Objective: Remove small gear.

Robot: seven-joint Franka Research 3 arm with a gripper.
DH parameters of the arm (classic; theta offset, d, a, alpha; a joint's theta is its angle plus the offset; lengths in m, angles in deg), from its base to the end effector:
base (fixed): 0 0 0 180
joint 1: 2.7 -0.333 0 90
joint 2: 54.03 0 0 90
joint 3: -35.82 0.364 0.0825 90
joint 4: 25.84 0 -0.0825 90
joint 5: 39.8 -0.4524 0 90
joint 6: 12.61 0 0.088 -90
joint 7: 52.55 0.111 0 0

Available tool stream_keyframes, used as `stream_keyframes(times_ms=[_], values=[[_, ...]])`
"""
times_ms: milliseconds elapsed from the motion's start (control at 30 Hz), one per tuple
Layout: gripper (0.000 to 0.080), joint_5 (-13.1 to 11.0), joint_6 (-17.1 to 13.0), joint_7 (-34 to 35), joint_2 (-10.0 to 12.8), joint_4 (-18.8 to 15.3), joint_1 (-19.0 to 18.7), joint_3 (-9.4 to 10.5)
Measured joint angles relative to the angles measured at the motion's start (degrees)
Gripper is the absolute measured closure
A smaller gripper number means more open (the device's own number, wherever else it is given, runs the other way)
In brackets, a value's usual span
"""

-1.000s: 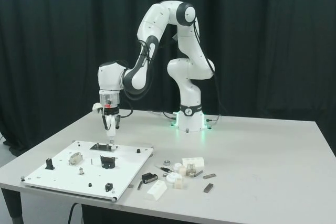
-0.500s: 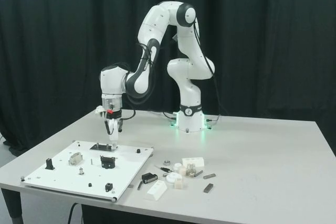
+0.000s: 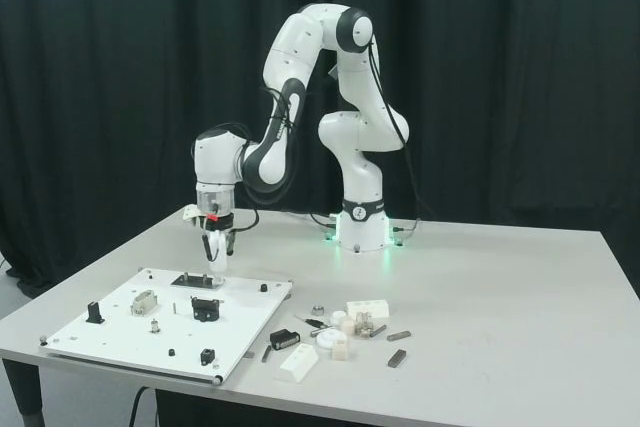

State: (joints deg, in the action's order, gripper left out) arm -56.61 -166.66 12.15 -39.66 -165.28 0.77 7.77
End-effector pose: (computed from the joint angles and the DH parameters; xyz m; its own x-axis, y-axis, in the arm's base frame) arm 0.4474 -0.2948 0.2015 -0.3473 -0.9378 -0.0010 -0.9366 0.3469 -0.0502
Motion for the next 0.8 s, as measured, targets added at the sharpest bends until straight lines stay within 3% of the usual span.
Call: stream_keyframes(times_ms=[800], values=[[0.0003,0.0,-3.2,-3.7,1.3,-0.1,-1.2,0.08]])
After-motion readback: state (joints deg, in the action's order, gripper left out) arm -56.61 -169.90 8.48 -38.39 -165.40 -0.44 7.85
